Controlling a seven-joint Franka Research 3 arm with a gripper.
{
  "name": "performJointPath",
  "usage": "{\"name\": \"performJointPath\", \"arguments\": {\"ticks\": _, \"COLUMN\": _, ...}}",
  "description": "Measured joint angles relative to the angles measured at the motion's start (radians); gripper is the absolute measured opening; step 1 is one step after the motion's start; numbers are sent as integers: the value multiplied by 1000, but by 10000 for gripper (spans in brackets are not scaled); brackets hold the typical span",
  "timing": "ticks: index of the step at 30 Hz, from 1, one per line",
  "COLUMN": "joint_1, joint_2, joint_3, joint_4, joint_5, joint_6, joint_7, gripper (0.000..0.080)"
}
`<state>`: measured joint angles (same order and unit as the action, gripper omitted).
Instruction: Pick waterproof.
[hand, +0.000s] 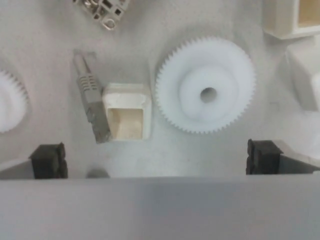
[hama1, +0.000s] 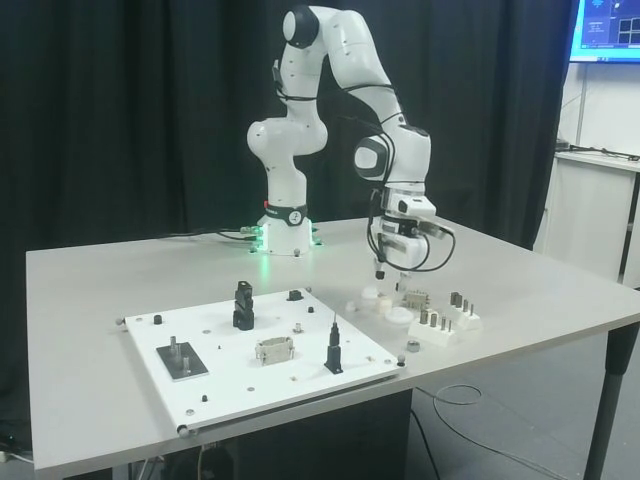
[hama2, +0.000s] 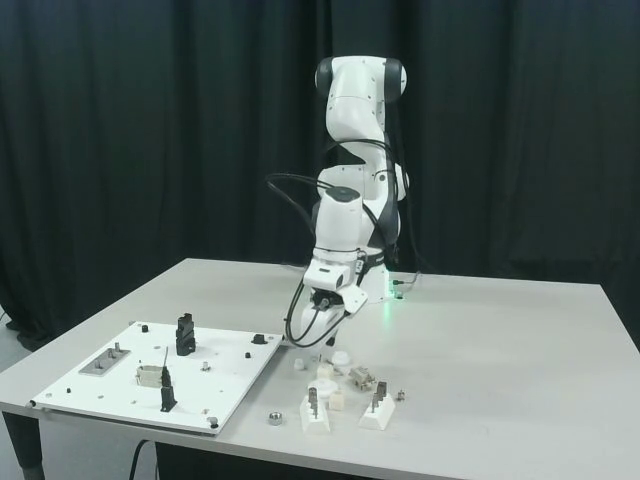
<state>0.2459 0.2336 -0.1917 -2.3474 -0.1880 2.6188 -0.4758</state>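
A: What was the gripper (hand: 155, 159) doing?

B: It hung above the table (hama1: 90, 300) w/ its jaws spread wide and nothing between them. The black ribbed pads (hand: 48, 161) stood well apart in the wrist view.

A: And the waterproof connector (hand: 102, 10)?

B: It was a small grey metal piece, boxy w/ little square openings, and only partly in the wrist view. It lay flat on the table, apart from the fingers. In the first room view it sat just beside the white peg stands (hama1: 440, 325).

A: Other parts nearby?

B: There was a big white gear (hand: 205, 85), a toothed disc of matte plastic w/ a raised hub and a centre hole. Just beside it was a white hollow block (hand: 127, 117), squarish w/ rounded corners and open on top. A grey cable plug (hand: 90, 100) w/ a ribbed boot lay along the block's side, approx. touching it. Part of a smaller gear (hand: 10, 107) showed too.

A: Surface and room?

B: The tabletop was grey, smooth and matte. A flat white board (hama1: 220, 380) carried black fixtures and a metal socket. The white arm (hama1: 340, 60) was glossy and rounded, w/ a green light (hama1: 262, 237) at its base. Black curtains (hama2: 150, 120) hung in folds behind.
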Motion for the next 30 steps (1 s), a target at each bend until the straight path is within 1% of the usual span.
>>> {"name": "performJointPath", "arguments": {"ticks": 12, "joint_1": 0, "joint_2": -21, "joint_3": 0, "joint_4": 20, "joint_5": 0, "joint_6": -38, "joint_7": -7, "gripper": 800}}
{"name": "performJointPath", "arguments": {"ticks": 24, "joint_1": 0, "joint_2": -23, "joint_3": 1, "joint_4": 33, "joint_5": 1, "joint_6": -43, "joint_7": -6, "gripper": 800}}
{"name": "performJointPath", "arguments": {"ticks": 30, "joint_1": 0, "joint_2": -26, "joint_3": 7, "joint_4": 38, "joint_5": 11, "joint_6": -43, "joint_7": 1, "gripper": 800}}
